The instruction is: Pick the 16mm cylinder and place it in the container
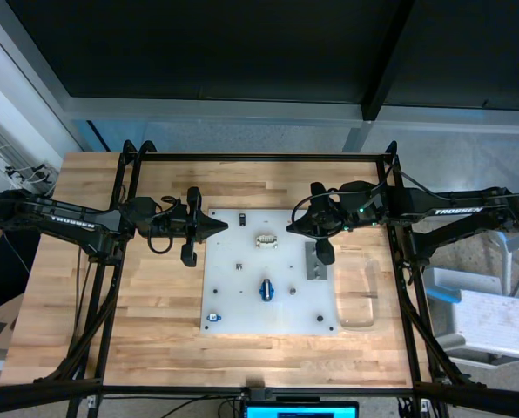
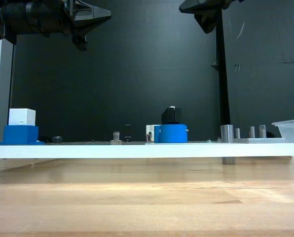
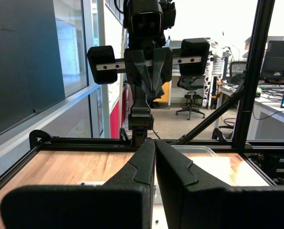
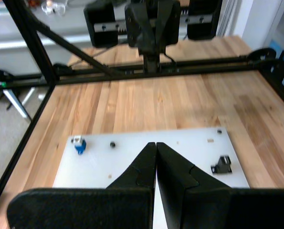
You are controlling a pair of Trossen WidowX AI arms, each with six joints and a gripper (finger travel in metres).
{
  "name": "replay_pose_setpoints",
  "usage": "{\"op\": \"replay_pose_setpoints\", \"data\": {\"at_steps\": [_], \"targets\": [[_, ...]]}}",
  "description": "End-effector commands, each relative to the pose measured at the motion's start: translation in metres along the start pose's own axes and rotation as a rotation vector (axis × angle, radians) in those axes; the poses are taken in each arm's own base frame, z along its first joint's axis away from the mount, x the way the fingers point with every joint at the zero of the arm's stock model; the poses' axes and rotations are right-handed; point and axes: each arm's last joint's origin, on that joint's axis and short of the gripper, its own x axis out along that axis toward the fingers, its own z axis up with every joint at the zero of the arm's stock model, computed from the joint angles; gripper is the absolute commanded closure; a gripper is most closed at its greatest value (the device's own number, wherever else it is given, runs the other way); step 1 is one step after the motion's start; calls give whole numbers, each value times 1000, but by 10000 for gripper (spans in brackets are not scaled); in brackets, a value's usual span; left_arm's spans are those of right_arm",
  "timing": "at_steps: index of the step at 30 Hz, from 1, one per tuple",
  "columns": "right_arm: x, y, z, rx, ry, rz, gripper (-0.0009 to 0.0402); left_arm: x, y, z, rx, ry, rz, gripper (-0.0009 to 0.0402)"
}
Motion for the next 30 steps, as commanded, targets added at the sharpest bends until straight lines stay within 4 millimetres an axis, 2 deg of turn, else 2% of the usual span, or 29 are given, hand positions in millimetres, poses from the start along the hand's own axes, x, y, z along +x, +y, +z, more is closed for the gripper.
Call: {"op": "replay_pose_setpoints", "data": {"at_steps": [1,8,18,24,30], "targets": [[-1,1,4,6,55,-4,393,0,0,0,0,0,0,393],[8,6,13,18,278,-17,393,0,0,0,0,0,0,393],[37,32,24,-45,588,7,393,0,0,0,0,0,0,393],[55,49,18,-92,713,20,393,0,0,0,0,0,0,393],[72,66,1,-186,804,-47,377,0,0,0,0,0,0,393]]}}
